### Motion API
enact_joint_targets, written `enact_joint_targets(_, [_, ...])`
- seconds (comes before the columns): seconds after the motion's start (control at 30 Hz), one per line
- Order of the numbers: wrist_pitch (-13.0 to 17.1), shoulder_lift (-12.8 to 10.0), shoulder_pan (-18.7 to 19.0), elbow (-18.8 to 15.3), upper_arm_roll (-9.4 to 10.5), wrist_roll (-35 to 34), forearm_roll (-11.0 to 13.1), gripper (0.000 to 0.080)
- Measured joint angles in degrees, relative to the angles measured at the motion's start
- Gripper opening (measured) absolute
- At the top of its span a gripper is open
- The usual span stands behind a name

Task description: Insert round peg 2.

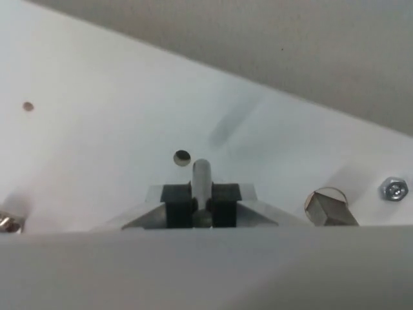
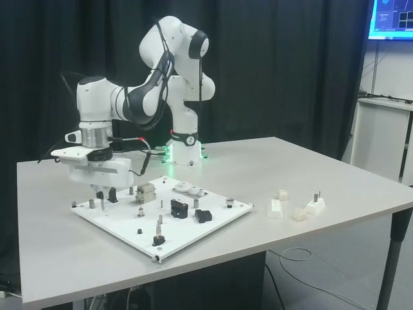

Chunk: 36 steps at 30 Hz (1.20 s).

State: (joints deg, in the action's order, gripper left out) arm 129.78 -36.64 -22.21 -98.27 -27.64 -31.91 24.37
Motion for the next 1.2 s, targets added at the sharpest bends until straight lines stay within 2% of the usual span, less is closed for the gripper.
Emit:
enact_joint_targets(0.33, [0.01, -1.32, 0.03, 0.02, 0.13, 0.23, 0.11, 0.0061])
enact_joint_targets(1.2, [1.10, -1.57, 0.93, 0.21, 0.14, 1.21, 0.12, 0.0061])
